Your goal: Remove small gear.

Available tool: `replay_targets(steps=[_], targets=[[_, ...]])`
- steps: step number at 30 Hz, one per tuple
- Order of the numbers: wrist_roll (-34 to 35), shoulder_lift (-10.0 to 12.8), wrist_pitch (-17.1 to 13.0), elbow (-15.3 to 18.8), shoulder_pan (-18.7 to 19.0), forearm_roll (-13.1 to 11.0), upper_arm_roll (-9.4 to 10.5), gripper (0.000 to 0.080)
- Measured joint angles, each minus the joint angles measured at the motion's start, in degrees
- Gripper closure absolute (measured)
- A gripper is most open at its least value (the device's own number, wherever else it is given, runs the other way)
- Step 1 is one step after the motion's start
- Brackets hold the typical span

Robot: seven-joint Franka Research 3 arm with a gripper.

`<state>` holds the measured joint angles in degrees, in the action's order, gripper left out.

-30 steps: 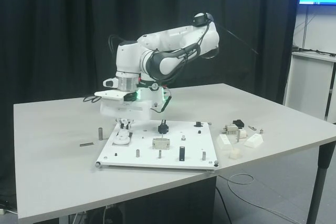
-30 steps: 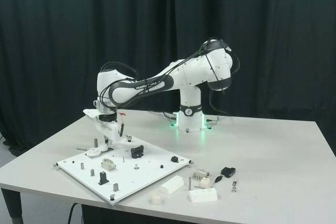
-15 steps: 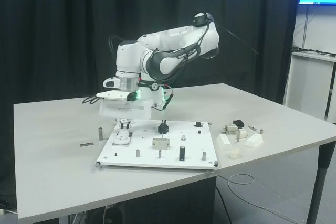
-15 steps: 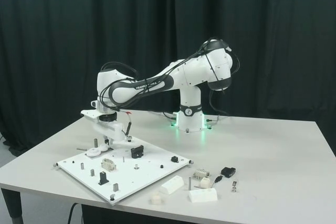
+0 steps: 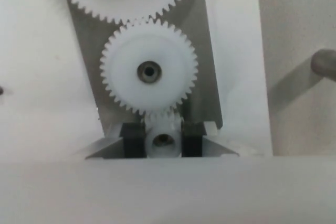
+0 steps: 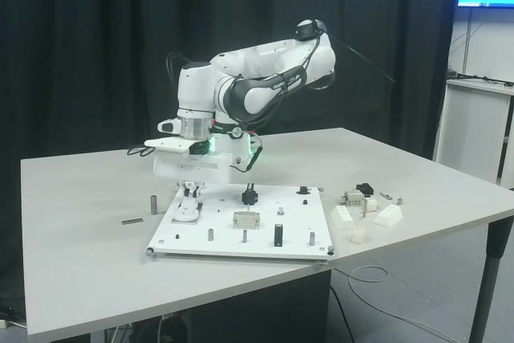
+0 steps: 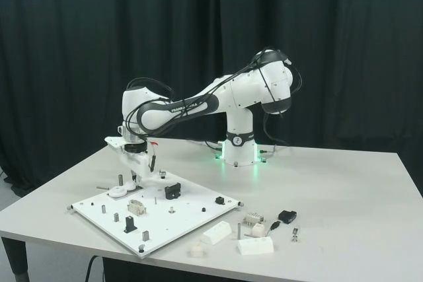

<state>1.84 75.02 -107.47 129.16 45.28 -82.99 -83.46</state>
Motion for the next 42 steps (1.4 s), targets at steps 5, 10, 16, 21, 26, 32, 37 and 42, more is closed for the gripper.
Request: replay_targets(steps=[5, 10, 16, 21, 26, 32, 37, 42], targets=[[-3.2, 0.0, -0.1, 0.0, 0.1, 0.1, -0.01, 0.0663], [-10.6, 0.0, -0.1, 0.0, 0.1, 0.2, -0.02, 0.0663], [-12.4, 0.0, -0.1, 0.0, 0.1, 0.2, -0.07, 0.0663], [-8.4, 0.0, -0.1, 0.0, 0.1, 0.2, -0.12, 0.0663], [-3.3, 0.0, -0.1, 0.1, 0.2, 0.2, -0.16, 0.0663], [0.1, 0.0, -0.1, 0.1, 0.2, 0.2, -0.21, 0.0663], [0.0, 0.0, -0.1, 0.1, 0.3, 0.3, -0.24, 0.0663], [-6.2, 0.0, -0.2, 0.1, 0.4, 0.4, -0.28, 0.0663]])
